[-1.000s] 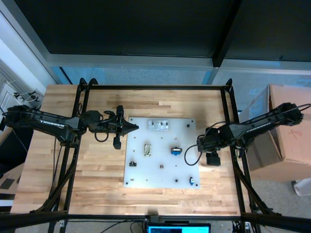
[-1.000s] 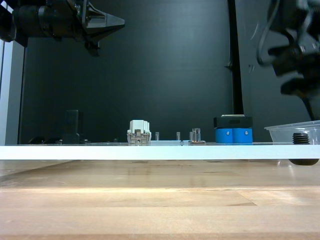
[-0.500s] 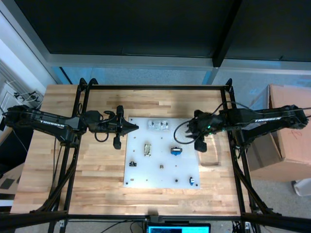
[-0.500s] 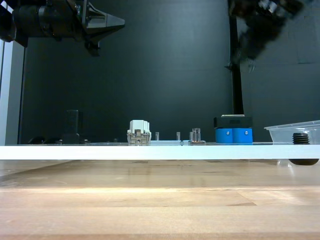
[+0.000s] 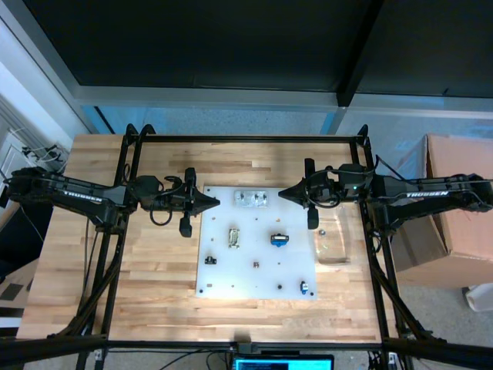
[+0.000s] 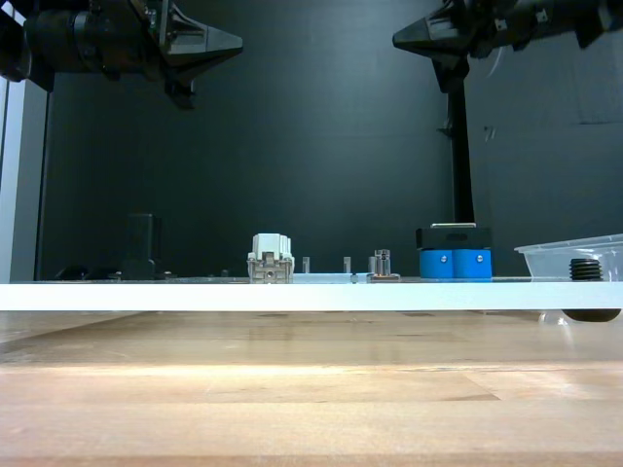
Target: Unfasten the M12 nut and place it in the container
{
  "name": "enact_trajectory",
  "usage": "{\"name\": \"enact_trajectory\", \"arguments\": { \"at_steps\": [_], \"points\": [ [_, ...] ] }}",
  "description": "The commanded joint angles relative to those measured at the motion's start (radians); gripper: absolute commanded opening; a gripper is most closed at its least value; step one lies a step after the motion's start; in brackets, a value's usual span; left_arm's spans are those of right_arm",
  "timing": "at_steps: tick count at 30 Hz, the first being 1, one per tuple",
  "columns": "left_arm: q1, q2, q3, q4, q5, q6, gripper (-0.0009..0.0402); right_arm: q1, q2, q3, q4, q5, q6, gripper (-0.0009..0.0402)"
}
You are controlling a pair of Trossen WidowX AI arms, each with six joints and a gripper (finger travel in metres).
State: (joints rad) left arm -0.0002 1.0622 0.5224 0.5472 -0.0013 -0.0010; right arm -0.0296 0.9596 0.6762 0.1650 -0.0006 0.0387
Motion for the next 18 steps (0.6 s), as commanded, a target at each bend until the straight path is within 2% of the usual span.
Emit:
{"name": "enact_trajectory", "arguments": {
  "at_steps": [1, 9, 18],
  "points": [
    [0.0, 0.0, 0.0, 0.0, 0.0, 0.0, 0.0, 0.001, 0.0, -0.065, 0.136, 0.0, 0.007, 0.0],
    [0.0, 0.0, 0.0, 0.0, 0.0, 0.0, 0.0, -0.002, 0.0, -0.169, 0.292, 0.004, 0.037, 0.0],
    [0.0, 0.0, 0.0, 0.0, 0.0, 0.0, 0.0, -0.001, 0.0, -0.2, 0.328, 0.0, 0.037, 0.0]
  ]
}}
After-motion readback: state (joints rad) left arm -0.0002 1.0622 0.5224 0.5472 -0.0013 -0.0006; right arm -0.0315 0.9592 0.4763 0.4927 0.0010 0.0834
